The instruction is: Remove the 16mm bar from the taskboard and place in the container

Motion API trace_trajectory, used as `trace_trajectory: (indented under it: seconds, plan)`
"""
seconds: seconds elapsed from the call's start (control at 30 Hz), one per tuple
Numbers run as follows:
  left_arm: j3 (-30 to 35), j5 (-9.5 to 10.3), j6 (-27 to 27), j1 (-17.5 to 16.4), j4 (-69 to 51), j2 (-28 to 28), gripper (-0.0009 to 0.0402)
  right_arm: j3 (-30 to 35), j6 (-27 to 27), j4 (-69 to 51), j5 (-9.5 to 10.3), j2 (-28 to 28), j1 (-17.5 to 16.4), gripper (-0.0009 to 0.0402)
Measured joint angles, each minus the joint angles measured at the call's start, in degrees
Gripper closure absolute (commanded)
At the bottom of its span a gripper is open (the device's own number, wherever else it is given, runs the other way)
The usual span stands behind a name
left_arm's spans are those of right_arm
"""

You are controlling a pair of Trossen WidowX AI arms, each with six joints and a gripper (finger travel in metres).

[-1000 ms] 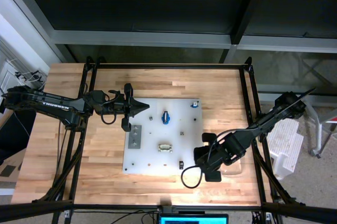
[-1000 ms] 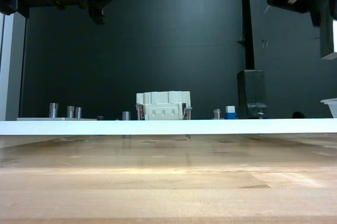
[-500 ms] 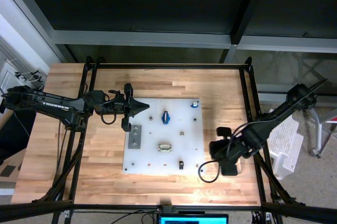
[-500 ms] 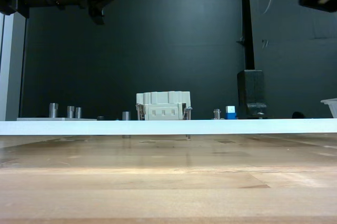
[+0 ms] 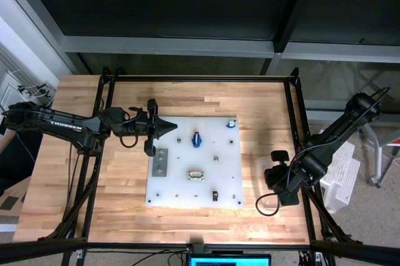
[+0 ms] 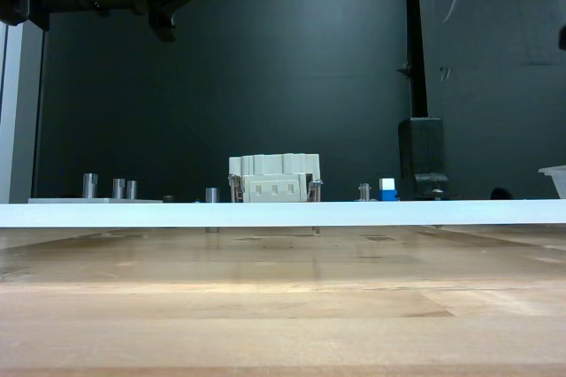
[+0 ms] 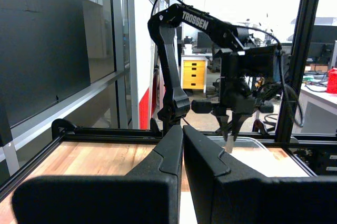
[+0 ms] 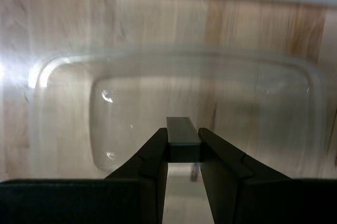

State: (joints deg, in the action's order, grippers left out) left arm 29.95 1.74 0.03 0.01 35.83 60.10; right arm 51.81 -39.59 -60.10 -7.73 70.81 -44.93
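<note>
A butcher-block table stands under a dark frame. The right gripper pinches the 16mm bar between its fingertips, over the container. The bar looks rigid, smooth and probably slippery, so it wants a firm squeeze across its sides. A second ago this gripper hung at the taskboard edge; since then it has swung outward. The left gripper, fingers together, hasn't budged from the board's far-left corner.

Probably the 16mm bar, grey, held in right tool over clear container, white taskboard nearby
</note>
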Motion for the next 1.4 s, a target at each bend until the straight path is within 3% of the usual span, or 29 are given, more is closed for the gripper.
trace_trajectory:
  seconds: [0.07, 0.27, 0.4, 0.6, 0.73, 0.87, 1.0, 1.4]
  plan:
    - [0.00, 0.02, 0.00, 0.00, 0.00, 0.00, 0.0393, -1.44, -1.11, 0.07, 0.63, -0.22, -0.52, 0.0387]
    - [0.00, 0.00, 0.00, 0.00, -0.02, 0.00, 0.0393, -5.40, -3.08, 4.09, 5.84, -0.26, -0.87, 0.0385]
    - [0.00, 0.00, 0.00, 0.00, 0.00, 0.00, 0.0393, -6.95, -3.45, 6.93, 5.86, -0.26, -0.87, 0.0357]
    - [-0.02, 0.02, 0.00, 0.00, -0.02, 0.00, 0.0393, -7.43, -4.20, 7.21, 5.77, -0.26, -0.83, 0.0262]
    - [-0.02, 0.02, 0.00, 0.00, 0.00, 0.00, 0.0393, -7.43, -6.36, 7.23, 3.10, -0.33, -0.81, 0.0193]
    - [-0.02, 0.00, 0.00, 0.00, 0.00, 0.00, 0.0393, -7.45, -6.67, 7.28, 2.80, -0.35, -0.70, 0.0143]
    - [-0.02, 0.00, 0.00, 0.00, 0.00, 0.00, 0.0393, -7.45, -7.85, 7.28, 2.78, -0.35, -0.70, 0.0124]
    - [0.00, 0.00, 0.00, 0.00, 0.00, 0.00, 0.0393, -6.86, -8.17, 7.17, 2.75, -1.33, -0.46, 0.0123]
